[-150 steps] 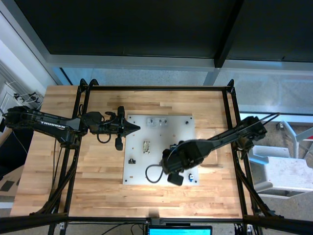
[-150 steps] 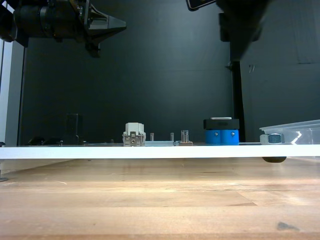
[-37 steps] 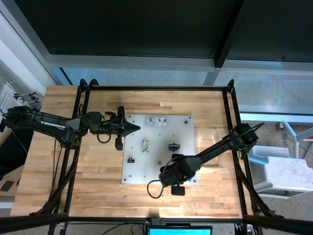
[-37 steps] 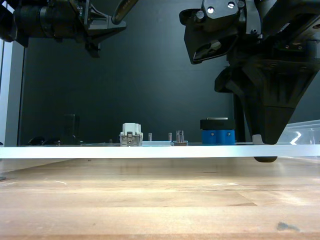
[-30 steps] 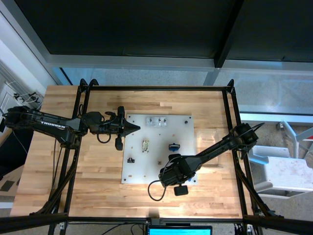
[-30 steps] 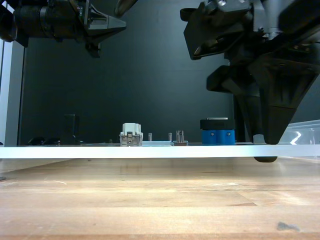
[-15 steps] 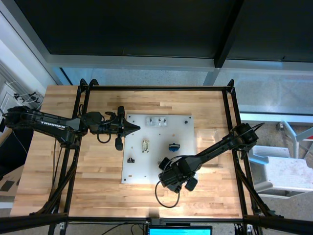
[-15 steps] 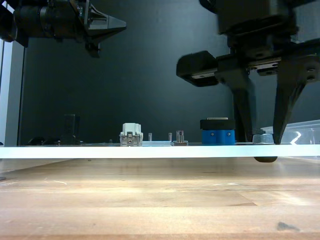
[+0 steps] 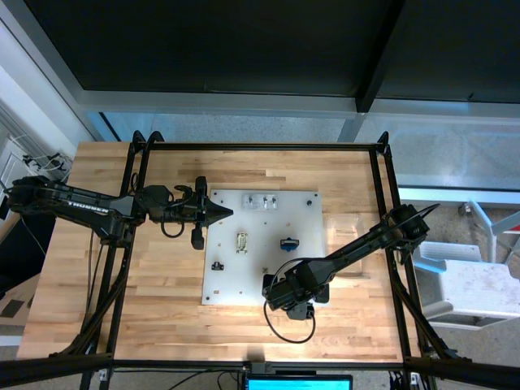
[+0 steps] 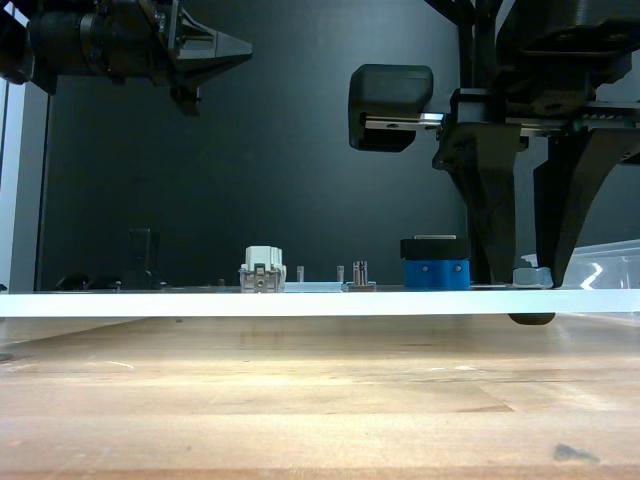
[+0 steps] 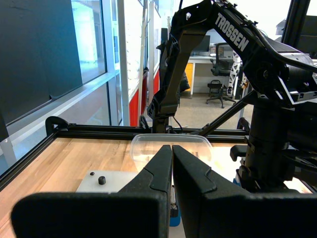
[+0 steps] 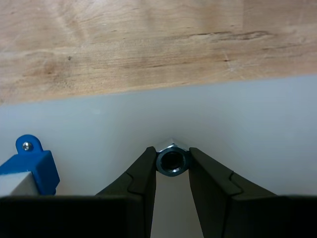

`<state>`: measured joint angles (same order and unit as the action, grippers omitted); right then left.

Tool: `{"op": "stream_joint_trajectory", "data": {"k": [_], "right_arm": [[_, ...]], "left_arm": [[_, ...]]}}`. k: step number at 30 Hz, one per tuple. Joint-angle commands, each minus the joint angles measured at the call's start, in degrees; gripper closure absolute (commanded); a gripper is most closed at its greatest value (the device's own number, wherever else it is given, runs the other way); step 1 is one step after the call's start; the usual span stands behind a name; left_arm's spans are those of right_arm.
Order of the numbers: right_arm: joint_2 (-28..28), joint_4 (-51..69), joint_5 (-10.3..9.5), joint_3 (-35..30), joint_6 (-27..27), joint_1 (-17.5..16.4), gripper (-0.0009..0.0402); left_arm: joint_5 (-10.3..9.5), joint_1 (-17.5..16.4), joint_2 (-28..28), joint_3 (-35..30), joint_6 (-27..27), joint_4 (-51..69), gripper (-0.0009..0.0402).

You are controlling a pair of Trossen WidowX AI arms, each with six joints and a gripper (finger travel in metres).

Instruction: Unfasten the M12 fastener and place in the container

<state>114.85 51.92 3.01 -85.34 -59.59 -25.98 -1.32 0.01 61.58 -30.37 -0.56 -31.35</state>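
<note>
From above, my right gripper (image 9: 302,299) is down over the near right edge of the white board (image 9: 244,272) and hides the M12 nut beneath it. The clear container (image 9: 341,223) lies beyond it, off the board's right side, and I see no nut in it. My left gripper (image 9: 223,213) hangs well apart at the board's far left edge. From table height, my right gripper (image 10: 525,282) stands upright with the silver nut (image 10: 531,271) pinched between its fingertips at board level. The container (image 10: 615,255) is behind it, and the left gripper (image 10: 240,45) is high and far off. The left wrist camera shows that gripper (image 11: 172,153) clenched on nothing, with the container (image 11: 198,140) ahead. My right wrist camera shows my gripper (image 12: 171,154) clamped on the nut (image 12: 172,162), a finger against each side. I judge the grasp made. The stud is hidden, so I cannot tell how far the nut is unthreaded. Unscrewing, lifting and dropping it in the container remain.
</note>
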Motion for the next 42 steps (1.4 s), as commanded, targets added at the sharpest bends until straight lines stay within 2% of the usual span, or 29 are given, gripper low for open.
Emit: {"op": "stream_joint_trajectory", "data": {"k": [1, 10, 23, 27, 32, 33, 35, 42], "right_arm": [[0.0, 0.07, -0.04, 0.02, -0.11, 0.0, 0.0393], [0.0, 0.09, -0.11, 0.02, 0.0, -0.04, 0.0384], [0.0, -0.17, -0.07, -0.15, -0.02, -0.04, 0.0226], [-0.13, 0.13, -0.02, -0.9, -0.02, -0.04, 0.0198], [-1.25, 1.62, 0.35, -1.44, 1.14, -0.04, 0.0189], [-1.62, 1.6, 0.37, -1.44, 3.15, -0.04, 0.019], [-2.51, 1.6, 0.09, -1.44, 10.43, -0.04, 0.0192], [-6.29, 2.71, -0.33, -1.42, 51.32, 0.26, 0.0229]], "left_arm": [[0.02, 0.0, 0.02, 0.0, 0.02, 0.0, 0.0393], [0.0, -0.02, 0.02, 0.0, 0.02, 0.0, 0.0393], [0.0, -0.02, 0.02, 0.0, 0.02, -0.02, 0.0393], [0.0, 0.0, 0.02, 0.0, 0.02, -0.02, 0.0393], [0.0, 0.0, 0.02, 0.0, 0.02, 0.0, 0.0393], [0.0, -0.02, 0.02, 0.0, 0.02, 0.0, 0.0393], [0.0, 0.0, 0.02, 0.0, 0.02, 0.0, 0.0393], [0.02, 0.0, 0.02, 0.0, 0.02, -0.02, 0.0393]]}}
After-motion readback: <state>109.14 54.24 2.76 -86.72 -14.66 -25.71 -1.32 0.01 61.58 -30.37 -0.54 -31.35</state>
